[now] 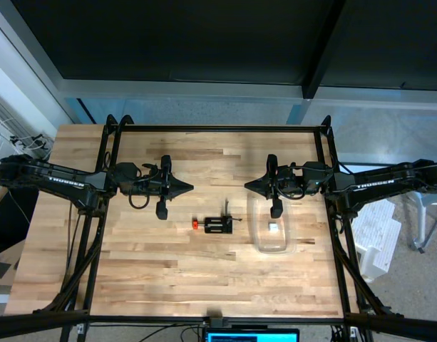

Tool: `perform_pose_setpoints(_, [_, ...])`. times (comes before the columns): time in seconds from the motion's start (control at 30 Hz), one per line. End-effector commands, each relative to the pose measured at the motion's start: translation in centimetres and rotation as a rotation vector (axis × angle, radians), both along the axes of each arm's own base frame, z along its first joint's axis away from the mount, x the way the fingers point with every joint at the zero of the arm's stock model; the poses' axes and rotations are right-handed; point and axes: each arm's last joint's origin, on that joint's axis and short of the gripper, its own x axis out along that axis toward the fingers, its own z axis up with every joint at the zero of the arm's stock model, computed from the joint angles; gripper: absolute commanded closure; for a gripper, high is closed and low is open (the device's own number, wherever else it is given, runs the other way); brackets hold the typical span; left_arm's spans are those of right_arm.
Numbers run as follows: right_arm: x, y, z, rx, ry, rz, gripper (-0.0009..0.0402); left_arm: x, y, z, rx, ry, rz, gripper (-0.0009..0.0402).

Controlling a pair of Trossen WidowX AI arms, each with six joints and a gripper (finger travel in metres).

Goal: Pick the USB-C connector and install on taskboard

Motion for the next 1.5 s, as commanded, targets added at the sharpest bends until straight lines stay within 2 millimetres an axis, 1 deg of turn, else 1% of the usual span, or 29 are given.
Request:
perform_pose_setpoints(0.03, [0.01,0.01,0.02,0.0,0.0,0.0,0.0393,0.0,0.01,0.0,0.0,0.0,0.0,0.0393])
perform_pose_setpoints(1.5, [0.0,0.02,-0.4,0.0,0.042,0.0,0.0393,0.0,0.0,0.0,0.0,0.0,0.0,0.0393])
